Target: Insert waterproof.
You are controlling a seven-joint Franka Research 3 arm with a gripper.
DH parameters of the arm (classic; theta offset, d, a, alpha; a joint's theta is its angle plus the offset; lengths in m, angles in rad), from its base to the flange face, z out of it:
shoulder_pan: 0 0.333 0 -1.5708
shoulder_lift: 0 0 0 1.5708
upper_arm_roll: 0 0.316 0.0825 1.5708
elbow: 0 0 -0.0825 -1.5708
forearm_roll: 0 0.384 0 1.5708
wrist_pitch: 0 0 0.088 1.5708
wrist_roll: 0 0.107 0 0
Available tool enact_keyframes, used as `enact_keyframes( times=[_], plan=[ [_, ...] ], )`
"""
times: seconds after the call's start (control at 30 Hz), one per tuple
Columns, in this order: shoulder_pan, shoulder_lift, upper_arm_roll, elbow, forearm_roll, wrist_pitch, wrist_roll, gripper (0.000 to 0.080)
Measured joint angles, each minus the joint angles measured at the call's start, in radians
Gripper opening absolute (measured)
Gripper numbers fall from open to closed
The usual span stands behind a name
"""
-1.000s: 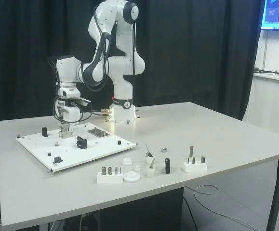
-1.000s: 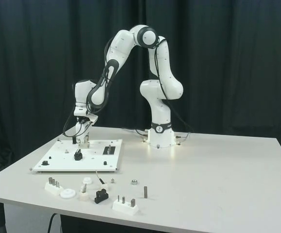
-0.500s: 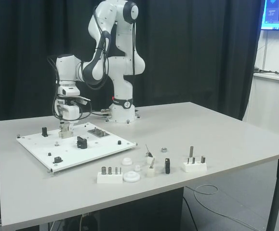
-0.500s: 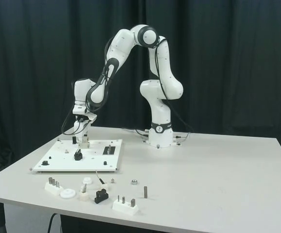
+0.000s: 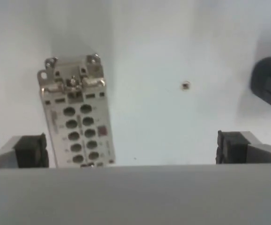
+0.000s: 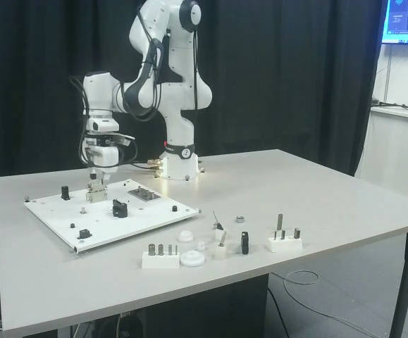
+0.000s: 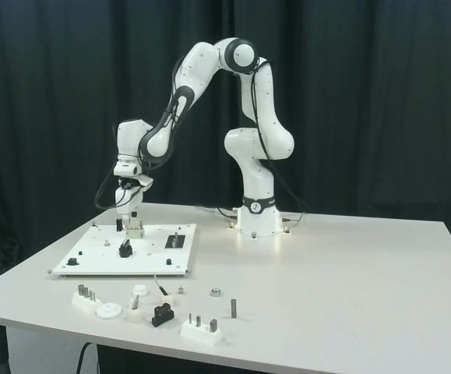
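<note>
A white jointed robot arm [image 6: 154,63] reaches over a flat white assembly board [image 6: 108,213] on the grey table [image 6: 309,193], its gripper [image 6: 95,173] hanging just above a small grey metal connector [image 6: 95,191] standing on the board

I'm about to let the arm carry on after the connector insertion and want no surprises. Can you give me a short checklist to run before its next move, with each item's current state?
1. Gripper open, fingers apart: ok.
2. Nothing held between the fingers: ok, only bare white board shows there.
3. Grey connector standing on the board, free of the fingers: ok.
4. Connector fully seated: cannot tell, no view shows its base closely.
5. Gripper lifted above the connector in the first room view: ok.
6. Black part beside the connector out of the fingers' way: ok, it sits off to one side.
</note>
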State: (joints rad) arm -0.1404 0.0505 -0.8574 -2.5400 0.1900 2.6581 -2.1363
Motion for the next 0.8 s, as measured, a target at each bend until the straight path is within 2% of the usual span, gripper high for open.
enact_keyframes(
  times=[0.2,0.43,0.8],
  plan=[
    [0.010,-0.028,0.000,0.009,-0.058,-0.018,0.059,0.0800],
    [0.014,-0.037,0.000,0.015,-0.123,-0.035,0.123,0.0800],
    [0.027,-0.036,0.002,0.017,-0.139,-0.036,0.156,0.0800]
  ],
)
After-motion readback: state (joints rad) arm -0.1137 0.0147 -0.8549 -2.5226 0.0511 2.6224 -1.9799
